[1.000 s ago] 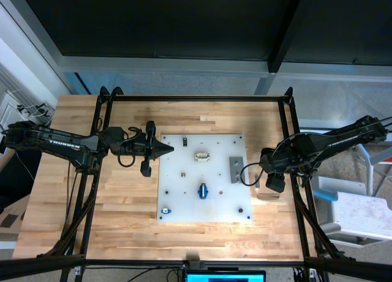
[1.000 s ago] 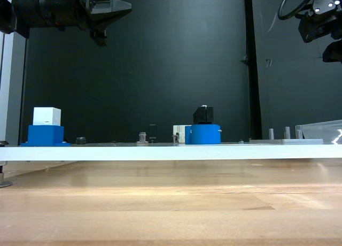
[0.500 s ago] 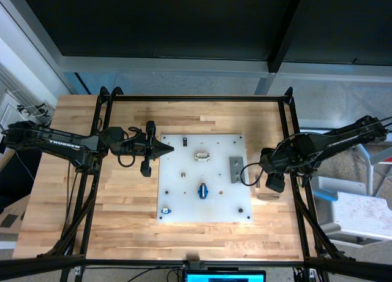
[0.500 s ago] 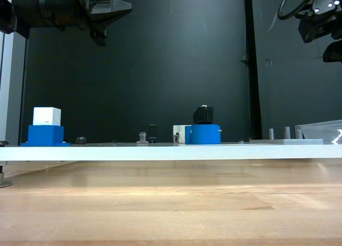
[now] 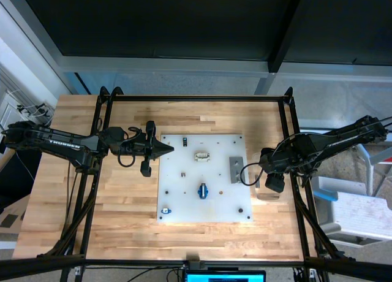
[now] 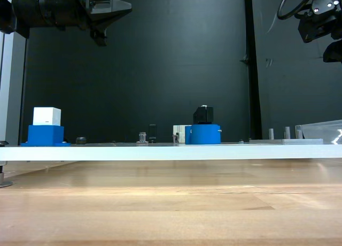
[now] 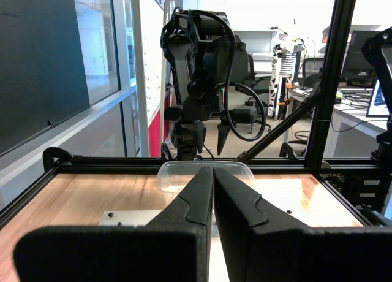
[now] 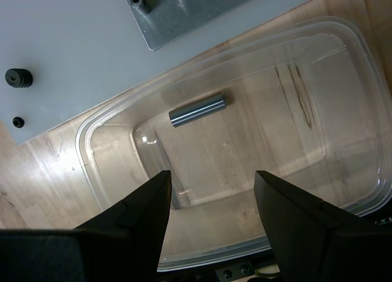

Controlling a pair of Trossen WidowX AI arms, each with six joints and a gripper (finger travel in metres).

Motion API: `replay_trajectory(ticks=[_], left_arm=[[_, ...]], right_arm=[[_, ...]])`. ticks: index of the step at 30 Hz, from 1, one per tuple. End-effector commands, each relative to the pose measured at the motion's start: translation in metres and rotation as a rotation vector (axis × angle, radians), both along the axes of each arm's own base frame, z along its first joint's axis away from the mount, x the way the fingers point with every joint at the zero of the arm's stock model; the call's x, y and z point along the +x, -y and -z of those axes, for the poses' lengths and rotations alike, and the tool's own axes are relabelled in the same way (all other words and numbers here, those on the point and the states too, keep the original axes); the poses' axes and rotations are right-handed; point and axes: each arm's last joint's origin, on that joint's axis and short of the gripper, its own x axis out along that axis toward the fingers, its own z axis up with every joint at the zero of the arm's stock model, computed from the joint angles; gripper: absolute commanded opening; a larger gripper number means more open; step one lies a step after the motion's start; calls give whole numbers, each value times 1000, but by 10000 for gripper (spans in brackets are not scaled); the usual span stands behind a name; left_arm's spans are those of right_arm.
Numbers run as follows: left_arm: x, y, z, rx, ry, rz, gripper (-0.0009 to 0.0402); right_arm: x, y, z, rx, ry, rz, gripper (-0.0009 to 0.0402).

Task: Pick the 16mm cylinder and place it in the container

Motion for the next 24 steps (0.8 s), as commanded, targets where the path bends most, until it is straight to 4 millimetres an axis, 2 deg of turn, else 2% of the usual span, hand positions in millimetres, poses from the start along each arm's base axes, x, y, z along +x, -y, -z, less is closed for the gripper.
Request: replay_trajectory(ticks=[1,24], left_arm=[[0,0,0,0,0,0,0],[0,0,0,0,0,0,0]], right_arm=[[0,0,0,0,0,0,188],[0,0,0,0,0,-1,188]])
